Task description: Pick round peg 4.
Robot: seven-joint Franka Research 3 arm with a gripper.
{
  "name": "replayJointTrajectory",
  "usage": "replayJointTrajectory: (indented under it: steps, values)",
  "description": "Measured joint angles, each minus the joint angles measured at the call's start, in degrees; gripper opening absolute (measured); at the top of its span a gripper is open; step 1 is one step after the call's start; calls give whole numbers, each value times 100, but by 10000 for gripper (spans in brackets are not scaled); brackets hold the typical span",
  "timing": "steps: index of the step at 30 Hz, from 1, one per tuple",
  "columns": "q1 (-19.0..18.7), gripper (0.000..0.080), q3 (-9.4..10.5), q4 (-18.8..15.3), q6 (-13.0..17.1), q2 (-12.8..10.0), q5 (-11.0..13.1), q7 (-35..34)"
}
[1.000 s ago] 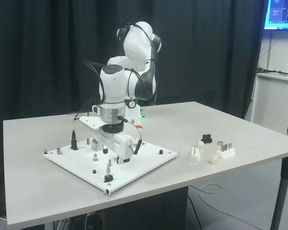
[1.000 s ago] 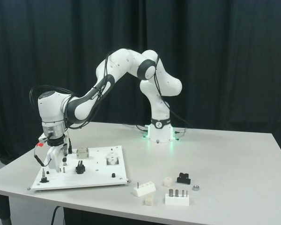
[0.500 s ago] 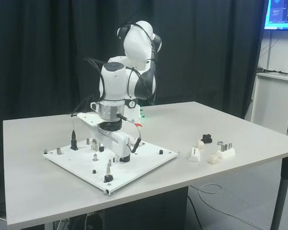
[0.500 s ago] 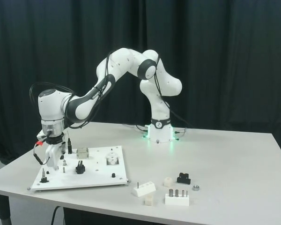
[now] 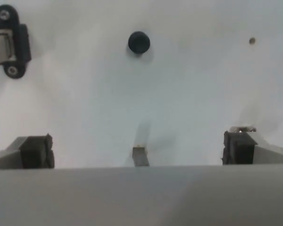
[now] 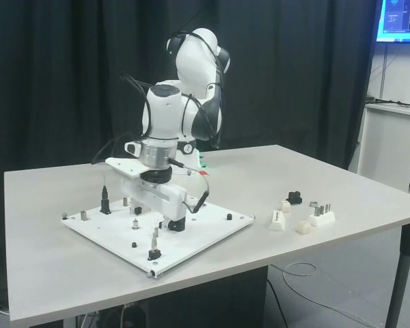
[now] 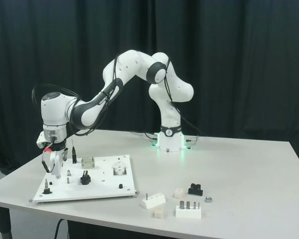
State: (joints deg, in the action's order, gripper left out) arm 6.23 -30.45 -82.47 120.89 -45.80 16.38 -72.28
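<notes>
Risen since last look — gripper (image 5: 137, 150) above white board (image 6: 205, 229), jaws apart — peg (image 5: 140, 156) between.

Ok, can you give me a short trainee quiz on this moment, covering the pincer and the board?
1. True or false: the pincer is shut on the small peg.
2. What does the white board lie on? A) the grey table B) the floor C) a shelf
3. Fill in: the light at the foot of the arm's base glows ____.

Key: 1 false: the fingers stand wide apart with the peg between them, untouched. 2 A. 3 green.
</notes>
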Motion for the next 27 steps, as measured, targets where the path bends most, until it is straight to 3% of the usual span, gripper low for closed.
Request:
replayJointTrajectory:
  steps: [15, 27]
  values:
    - [41, 800, 0, -7, 116, 69, -31, 1180]
    - [66, 800, 2, -20, 162, 128, -30, 1496]
